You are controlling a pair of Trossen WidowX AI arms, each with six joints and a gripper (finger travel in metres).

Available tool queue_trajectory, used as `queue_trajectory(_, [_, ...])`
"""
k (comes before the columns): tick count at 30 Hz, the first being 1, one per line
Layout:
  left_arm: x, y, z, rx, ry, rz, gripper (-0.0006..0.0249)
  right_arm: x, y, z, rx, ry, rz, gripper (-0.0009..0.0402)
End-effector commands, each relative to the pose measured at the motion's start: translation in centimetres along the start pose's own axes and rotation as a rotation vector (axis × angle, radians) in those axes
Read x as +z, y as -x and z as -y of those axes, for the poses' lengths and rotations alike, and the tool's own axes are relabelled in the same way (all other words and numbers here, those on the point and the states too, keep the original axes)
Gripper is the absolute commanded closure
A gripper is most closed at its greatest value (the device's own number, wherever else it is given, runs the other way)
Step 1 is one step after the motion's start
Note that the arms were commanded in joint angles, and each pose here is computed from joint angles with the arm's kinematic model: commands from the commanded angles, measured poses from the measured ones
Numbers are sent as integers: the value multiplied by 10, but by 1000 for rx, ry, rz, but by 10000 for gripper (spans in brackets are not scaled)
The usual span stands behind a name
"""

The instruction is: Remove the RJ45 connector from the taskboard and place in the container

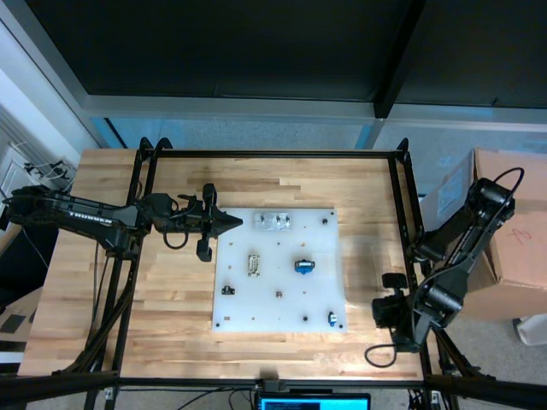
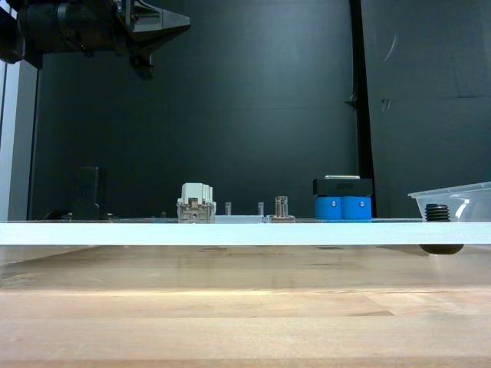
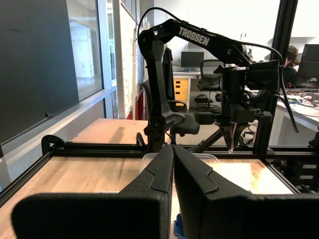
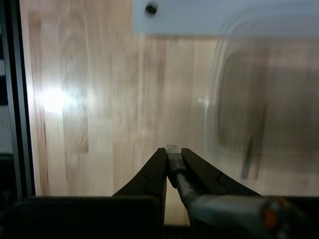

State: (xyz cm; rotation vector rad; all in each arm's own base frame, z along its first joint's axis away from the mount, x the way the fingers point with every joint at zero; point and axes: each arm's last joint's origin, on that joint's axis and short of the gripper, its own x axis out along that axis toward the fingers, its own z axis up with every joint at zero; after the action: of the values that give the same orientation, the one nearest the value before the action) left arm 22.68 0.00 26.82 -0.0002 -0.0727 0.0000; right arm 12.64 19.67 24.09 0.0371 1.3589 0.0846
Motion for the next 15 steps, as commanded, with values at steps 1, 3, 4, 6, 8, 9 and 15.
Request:
queue_trajectory(1, [0,0,0,0,0,0,243,-12,-3,0,-1,-4,-9,393])
queue_trajectory(3, [0,0,0,0,0,0,243,-17,-5,0,-2,-13,-17,393])
queue_trajectory(4, [0,0,0,0,0,0,243,-18,-5,0,-3,-7,-19,393])
queue_trajectory(6, [0,0,0,0,0,0,243,-19,-6,0,-5,-3,-20,393])
queue_trajectory(8, [0,0,0,0,0,0,243,-20,-6,0,-6,-2,-21,393])
queue_trajectory(9, [0,0,0,0,0,0,243,-20,-6,0,-6,-2,-21,393])
queue_trajectory(15, [0,0,0,0,0,0,243,-19,-6,0,-4,-3,-20,393])
